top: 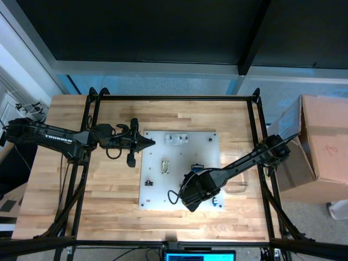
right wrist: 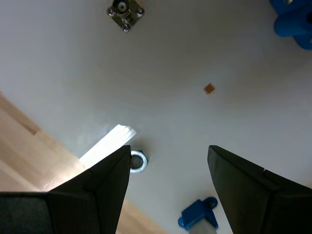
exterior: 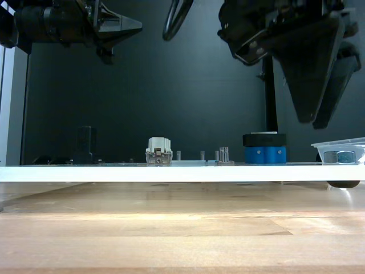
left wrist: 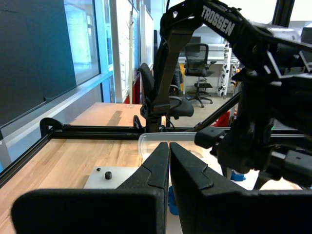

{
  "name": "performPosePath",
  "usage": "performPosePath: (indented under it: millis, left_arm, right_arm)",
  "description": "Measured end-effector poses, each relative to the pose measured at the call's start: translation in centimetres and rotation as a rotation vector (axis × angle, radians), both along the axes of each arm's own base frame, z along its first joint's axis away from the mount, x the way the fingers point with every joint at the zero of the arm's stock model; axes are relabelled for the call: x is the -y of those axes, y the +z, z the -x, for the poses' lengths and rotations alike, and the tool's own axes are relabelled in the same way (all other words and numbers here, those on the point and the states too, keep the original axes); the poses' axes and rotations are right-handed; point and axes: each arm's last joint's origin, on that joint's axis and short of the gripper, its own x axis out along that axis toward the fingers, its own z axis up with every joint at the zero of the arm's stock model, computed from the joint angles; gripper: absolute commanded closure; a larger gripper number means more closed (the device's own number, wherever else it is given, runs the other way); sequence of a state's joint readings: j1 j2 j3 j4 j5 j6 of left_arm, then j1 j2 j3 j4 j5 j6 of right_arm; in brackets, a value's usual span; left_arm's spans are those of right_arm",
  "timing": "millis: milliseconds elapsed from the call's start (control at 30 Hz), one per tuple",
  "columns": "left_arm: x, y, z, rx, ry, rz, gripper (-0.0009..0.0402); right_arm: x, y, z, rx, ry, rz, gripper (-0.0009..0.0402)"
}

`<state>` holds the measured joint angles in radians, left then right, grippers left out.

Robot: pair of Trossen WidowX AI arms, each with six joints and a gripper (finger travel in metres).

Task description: Unfasten the M12 nut and place it in the container

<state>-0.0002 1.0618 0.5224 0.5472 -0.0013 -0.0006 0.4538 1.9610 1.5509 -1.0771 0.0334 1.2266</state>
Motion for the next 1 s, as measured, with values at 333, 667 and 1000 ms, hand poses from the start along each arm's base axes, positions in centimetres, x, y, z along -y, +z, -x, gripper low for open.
performPosePath:
  millis: [333,667,1000]
  left_arm:
    - [0.0,0.0,0.0,0.001,0.000,0.000,0.0393]
    - [0.0,0.0,0.0,0.000,0.000,0.000,0.0393]
    - [0.0,0.0,0.0,0.001,0.000,0.000,0.0393]
  right_arm:
    - [-0.2,-2.0,-0.4,0.003,0.000,-0.002,0.0174]
    - [-0.2,-2.1,-0.4,0.001,0.000,-0.001,0.0215]
    - [-0.1,-2.4,-0.3,-0.006,0.001,0.003,0.0297]
